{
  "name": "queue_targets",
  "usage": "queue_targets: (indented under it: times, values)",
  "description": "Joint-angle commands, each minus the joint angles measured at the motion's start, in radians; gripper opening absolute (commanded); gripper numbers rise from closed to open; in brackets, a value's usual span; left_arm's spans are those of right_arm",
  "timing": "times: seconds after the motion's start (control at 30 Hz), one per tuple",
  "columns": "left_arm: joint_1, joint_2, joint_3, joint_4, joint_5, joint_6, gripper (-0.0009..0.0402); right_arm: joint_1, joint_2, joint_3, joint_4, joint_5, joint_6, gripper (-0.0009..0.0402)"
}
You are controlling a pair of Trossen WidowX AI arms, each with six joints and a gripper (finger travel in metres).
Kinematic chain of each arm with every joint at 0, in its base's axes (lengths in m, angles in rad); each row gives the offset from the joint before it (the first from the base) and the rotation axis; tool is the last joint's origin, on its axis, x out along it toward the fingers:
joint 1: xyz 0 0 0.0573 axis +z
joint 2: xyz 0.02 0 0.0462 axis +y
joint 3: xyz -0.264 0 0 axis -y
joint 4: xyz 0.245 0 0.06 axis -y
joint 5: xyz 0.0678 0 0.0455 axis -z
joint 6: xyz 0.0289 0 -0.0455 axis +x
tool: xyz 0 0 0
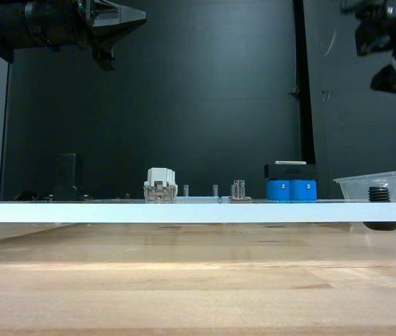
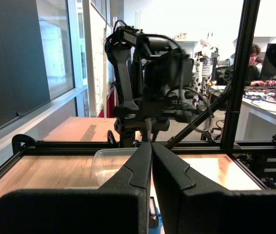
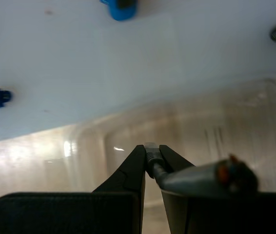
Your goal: Remove the RJ45 connector from the taskboard and place in the container
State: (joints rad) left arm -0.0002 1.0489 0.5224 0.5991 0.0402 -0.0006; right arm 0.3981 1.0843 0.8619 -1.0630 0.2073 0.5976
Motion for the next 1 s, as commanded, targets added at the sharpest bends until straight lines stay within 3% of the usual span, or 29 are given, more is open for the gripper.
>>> queue_targets:
  times: [0.03,0.27,0.67,1.0]
  values:
    - [0.0,0.0,0.0,0.0,0.0,0.0,0.0,-0.042,-0.044,-0.048,-0.008,-0.015,0.006,0.0003]
    - [0.0,0.0,0.0,0.0,0.0,0.0,0.0,-0.108,-0.072,-0.095,-0.056,-0.025,0.027,0.0056]
    - [0.0,0.0,0.0,0.0,0.0,0.0,0.0,-0.124,-0.072,-0.1,-0.055,-0.025,0.05,0.0165]
    - [0.0,0.0,0.0,0.0,0.0,0.0,0.0,-0.14,-0.061,-0.006,-0.043,-0.024,-0.008,0.0181]
